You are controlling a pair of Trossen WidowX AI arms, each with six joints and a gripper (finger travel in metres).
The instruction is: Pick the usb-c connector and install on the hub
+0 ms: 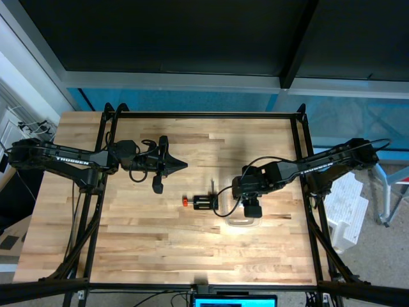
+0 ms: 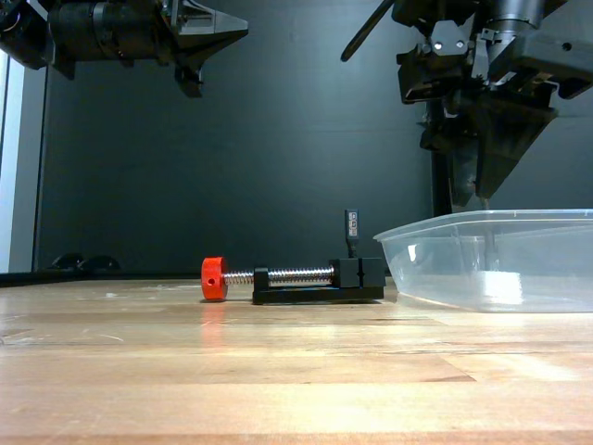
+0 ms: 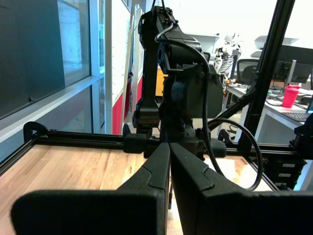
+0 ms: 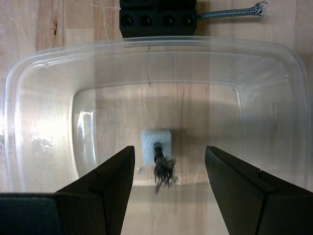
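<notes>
Under right gripper [image 4: 168, 148], connector [image 4: 158, 155]; left [image 1: 181, 165] aloft

The usb-c connector [image 4: 158, 153] lies blurred in the clear tub [image 4: 46, 78] beside a white block [image 4: 154, 141]; its shape is hard to tell. The right gripper [image 4: 168, 148] over the tub, the left gripper [image 3: 169, 146] above the worktop [image 3: 73, 166] and a black block [image 4: 157, 18] are cut off by picture edges

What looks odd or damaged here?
The usb-c connector lies free in the tub, its cable stub frayed; the braided cable by the clamp is frayed too. Right gripper hovers open above the tub; left gripper, shut, hangs over the table.
</notes>
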